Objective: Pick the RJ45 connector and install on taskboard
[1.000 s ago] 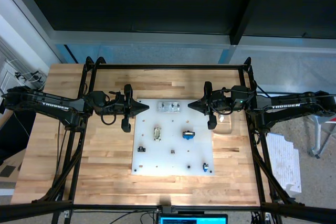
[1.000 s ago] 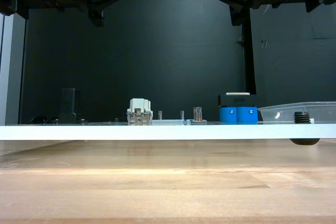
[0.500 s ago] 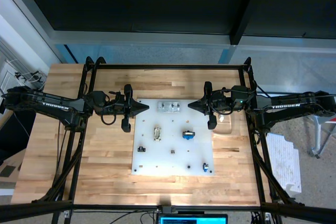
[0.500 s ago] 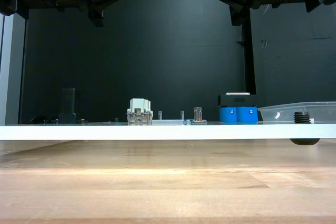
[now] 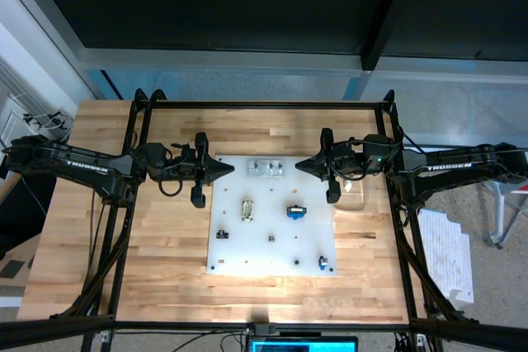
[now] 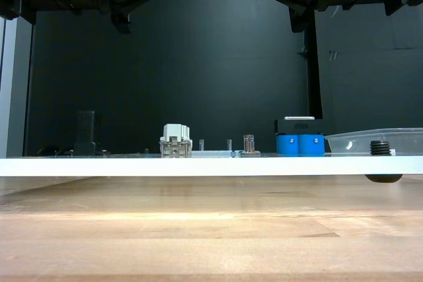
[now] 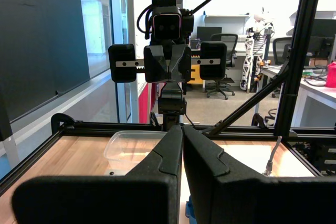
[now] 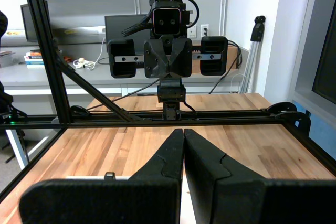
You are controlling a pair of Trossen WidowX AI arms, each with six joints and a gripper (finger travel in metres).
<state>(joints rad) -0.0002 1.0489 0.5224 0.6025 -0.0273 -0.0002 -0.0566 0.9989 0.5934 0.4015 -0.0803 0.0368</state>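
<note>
The left gripper (image 5: 229, 169), jaws closed and empty, hovers high over the far left corner of the taskboard (image 5: 264, 257) lying flat on the worktop (image 5: 157, 286), while the right gripper (image 5: 299, 165), jaws likewise closed, hovers over its far right, near the clear tray (image 5: 355, 201).

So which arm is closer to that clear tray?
Right. The right gripper hangs high just inward of the tray; the left gripper hangs across the board from it.

High camera looks down from near edge, low one level with table top, both see taskboard (image 5: 247, 249). Wrist cameras look along left gripper (image 7: 182, 127), right gripper (image 8: 184, 130) — facing each other above it.
</note>
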